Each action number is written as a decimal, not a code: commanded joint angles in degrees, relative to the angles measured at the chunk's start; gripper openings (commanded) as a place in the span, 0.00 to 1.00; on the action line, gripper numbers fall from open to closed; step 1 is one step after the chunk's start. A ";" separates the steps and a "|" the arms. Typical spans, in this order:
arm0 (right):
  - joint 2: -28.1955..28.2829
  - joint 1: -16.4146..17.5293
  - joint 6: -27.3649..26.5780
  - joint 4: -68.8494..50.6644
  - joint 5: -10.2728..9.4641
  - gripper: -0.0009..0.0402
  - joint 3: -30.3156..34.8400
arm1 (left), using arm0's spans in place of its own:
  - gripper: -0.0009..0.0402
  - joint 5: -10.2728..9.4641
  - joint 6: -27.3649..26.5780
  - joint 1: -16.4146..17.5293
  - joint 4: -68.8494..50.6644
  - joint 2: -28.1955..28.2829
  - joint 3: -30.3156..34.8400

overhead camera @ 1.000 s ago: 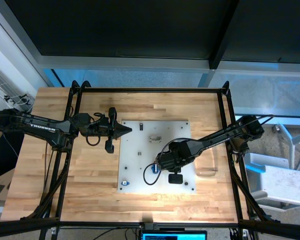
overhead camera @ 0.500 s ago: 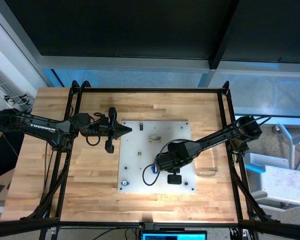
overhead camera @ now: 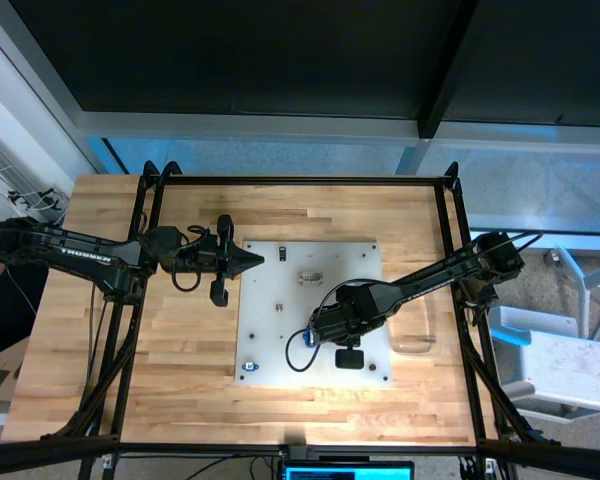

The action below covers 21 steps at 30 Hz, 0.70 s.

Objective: Pick the 16mm cylinder and place it in the taskboard

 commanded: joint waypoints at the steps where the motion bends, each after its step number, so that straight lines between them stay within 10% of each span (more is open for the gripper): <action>1: 0.00 0.04 0.02 0.04 -0.02 0.13 0.00 | 0.02 0.02 0.02 0.02 0.00 0.00 0.02; 21: 0.00 0.28 0.04 1.27 0.02 0.13 -1.36 | 0.02 0.02 0.02 0.00 0.00 0.00 0.02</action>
